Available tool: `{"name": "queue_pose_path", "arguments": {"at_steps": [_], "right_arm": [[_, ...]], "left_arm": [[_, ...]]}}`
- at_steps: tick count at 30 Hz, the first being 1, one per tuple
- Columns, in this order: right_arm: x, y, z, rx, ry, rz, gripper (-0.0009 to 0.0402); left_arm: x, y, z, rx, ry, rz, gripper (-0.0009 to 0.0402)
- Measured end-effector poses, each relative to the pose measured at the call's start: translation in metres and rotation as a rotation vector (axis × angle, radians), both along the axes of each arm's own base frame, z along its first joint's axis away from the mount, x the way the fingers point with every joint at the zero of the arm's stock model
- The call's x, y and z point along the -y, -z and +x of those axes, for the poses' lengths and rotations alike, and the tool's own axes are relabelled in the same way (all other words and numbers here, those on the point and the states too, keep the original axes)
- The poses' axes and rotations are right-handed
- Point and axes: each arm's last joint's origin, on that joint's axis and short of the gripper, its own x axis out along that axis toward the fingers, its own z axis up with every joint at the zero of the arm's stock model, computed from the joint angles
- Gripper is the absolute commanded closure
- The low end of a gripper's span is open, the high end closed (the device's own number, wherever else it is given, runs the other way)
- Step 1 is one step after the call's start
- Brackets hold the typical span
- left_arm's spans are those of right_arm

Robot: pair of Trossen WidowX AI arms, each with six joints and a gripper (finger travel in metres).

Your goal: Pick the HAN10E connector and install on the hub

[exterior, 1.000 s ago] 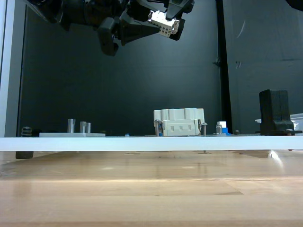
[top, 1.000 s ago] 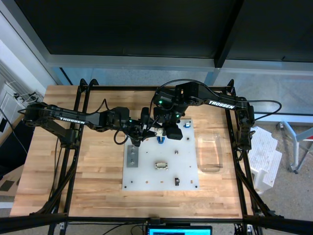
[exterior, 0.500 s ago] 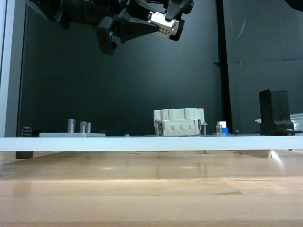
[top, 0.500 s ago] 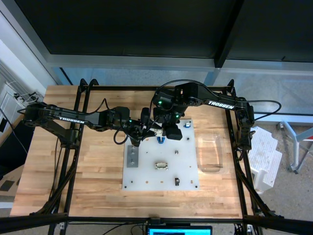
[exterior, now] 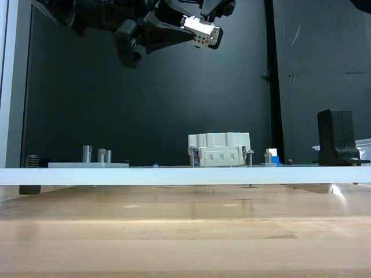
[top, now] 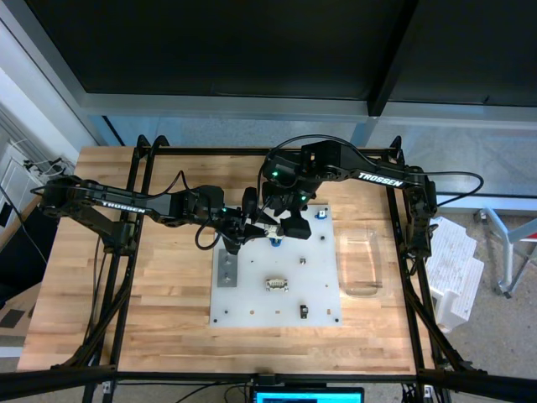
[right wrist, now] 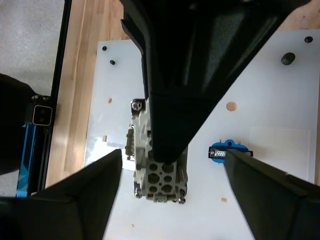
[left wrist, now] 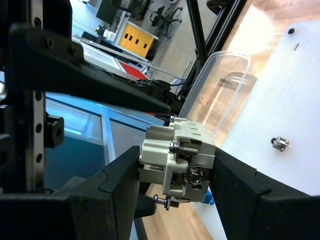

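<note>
The left gripper (left wrist: pixel 175 161) has its jaws clenched on the HAN10E connector (exterior: pixel 201 32), high above the far edge of the hub (top: pixel 323 277), while the right gripper (right wrist: pixel 171 152) straddles it with jaws spread, so this looks like a mid-air handover, and the next move calls for lowering the connector squarely onto the beige socket (top: pixel 276 286).

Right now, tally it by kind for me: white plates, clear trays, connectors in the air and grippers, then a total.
White plates: 1, the hub
Trays: 1, the clear tray beside the hub
Connectors in the air: 1, the HAN10E connector
Grippers: 2, the left gripper shut on the connector, the right gripper open around it, both above the hub's far half
Total: 5
</note>
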Motion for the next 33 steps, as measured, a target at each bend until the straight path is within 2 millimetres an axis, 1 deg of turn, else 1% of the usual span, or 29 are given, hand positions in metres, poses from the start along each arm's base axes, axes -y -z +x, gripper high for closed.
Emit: {"name": "queue_pose_path", "arguments": {"at_steps": [3, 8, 12, 16, 20, 24, 27, 33], "right_arm": [[0.000, -0.005, -0.004, 0.009, 0.014, -0.019, 0.0047], [0.001, -0.018, -0.017, 0.025, 0.094, -0.123, 0.0047], [-0.002, -0.025, -0.023, 0.031, 0.146, -0.239, 0.0048], [-0.012, -0.027, -0.025, 0.028, 0.163, -0.341, 0.0048], [-0.025, -0.027, -0.025, 0.021, 0.153, -0.437, 0.0048], [-0.034, -0.027, -0.025, 0.020, 0.156, -0.532, 0.0048], [-0.036, -0.028, -0.025, 0.019, 0.183, -0.621, 0.0048], [-0.039, -0.028, -0.026, 0.020, 0.189, -0.653, 0.0048]], "left_arm": [[0.000, 0.000, 0.000, -0.007, -0.032, -0.096, 0.0342], [-0.002, -0.001, 0.000, -0.025, -0.141, -0.369, 0.0342], [-0.006, -0.003, 0.000, 0.017, -0.314, -0.646, 0.0342], [-0.009, -0.011, 0.001, 0.102, -0.465, -0.994, 0.0342], [-0.011, -0.027, 0.004, 0.160, -0.485, -1.300, 0.0342], [-0.012, -0.039, 0.006, 0.184, -0.485, -1.474, 0.0342], [-0.012, -0.042, 0.006, 0.182, -0.484, -1.585, 0.0342], [-0.013, -0.042, 0.006, 0.148, -0.490, -1.840, 0.0342]]}}
